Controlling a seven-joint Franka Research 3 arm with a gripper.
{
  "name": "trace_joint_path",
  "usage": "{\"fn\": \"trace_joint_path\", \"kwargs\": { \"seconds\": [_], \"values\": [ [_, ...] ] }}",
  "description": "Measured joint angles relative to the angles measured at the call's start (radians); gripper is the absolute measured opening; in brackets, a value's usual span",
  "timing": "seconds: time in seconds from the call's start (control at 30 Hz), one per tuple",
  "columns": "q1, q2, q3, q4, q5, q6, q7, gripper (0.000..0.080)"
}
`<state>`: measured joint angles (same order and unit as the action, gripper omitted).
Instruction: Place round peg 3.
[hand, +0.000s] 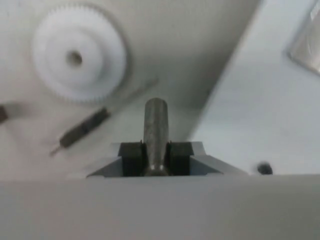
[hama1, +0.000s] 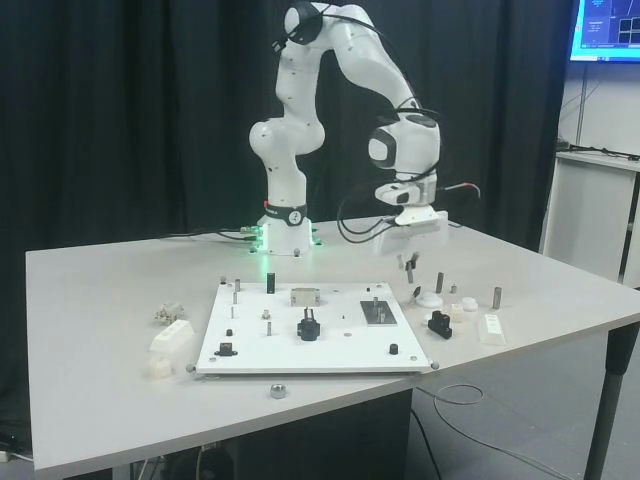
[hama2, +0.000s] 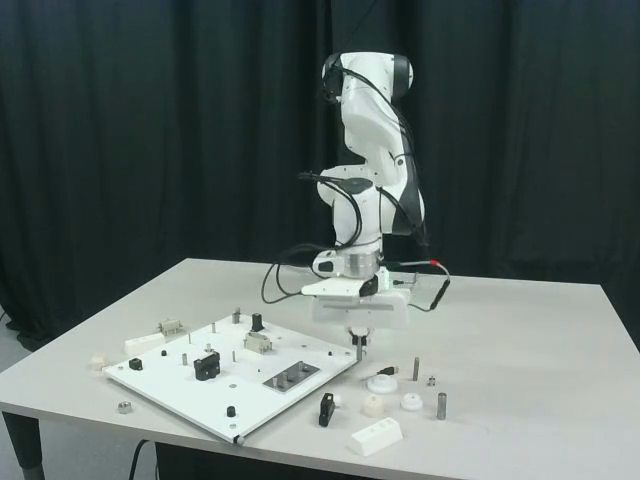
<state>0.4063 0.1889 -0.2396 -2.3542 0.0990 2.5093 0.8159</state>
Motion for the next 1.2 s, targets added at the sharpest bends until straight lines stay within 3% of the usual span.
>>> {"fn": "trace_joint_path", "kwargs": {
  "seconds": [0.27,0.53,0.8,1.2],
  "values": [
    [0.001,0.111,0.009,0.106,-0.001,-0.012,-0.005,0.0111],
    [-0.005,0.193,0.009,0.213,-0.009,-0.099,-0.006,0.0111],
    [-0.013,0.240,0.009,0.297,-0.016,-0.206,-0.006,0.0111],
    [-0.020,0.280,0.010,0.354,-0.018,-0.270,-0.017,0.0111]
  ]
}}
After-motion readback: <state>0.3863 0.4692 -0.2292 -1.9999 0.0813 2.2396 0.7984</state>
